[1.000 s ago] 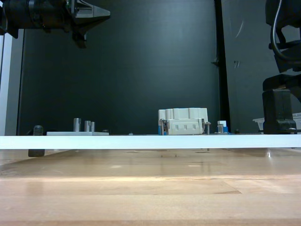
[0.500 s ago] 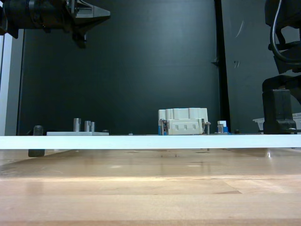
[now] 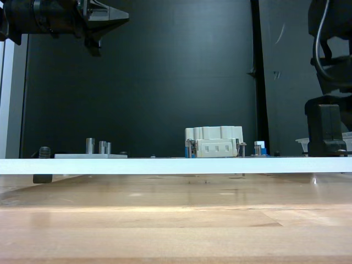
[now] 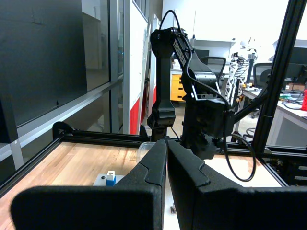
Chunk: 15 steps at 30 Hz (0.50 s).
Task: Pick the 16mm bar and install on taskboard
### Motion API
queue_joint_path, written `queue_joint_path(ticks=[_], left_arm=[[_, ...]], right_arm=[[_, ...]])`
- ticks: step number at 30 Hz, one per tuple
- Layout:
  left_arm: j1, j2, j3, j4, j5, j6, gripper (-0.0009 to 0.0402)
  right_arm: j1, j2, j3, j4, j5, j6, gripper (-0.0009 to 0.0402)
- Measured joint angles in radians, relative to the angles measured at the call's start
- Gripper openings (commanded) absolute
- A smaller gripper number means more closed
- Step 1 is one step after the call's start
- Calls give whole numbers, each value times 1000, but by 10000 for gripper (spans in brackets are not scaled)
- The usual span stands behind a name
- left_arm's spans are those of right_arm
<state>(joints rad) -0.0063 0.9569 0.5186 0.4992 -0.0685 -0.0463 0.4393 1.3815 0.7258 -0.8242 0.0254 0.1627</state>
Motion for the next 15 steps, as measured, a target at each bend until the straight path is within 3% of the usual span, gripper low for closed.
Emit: queue_joint_path(ticks=[15], left_arm=[[0, 0, 0, 0, 0, 0, 1]], right_arm=[[2, 21, -18, 18, 8, 32, 157]])
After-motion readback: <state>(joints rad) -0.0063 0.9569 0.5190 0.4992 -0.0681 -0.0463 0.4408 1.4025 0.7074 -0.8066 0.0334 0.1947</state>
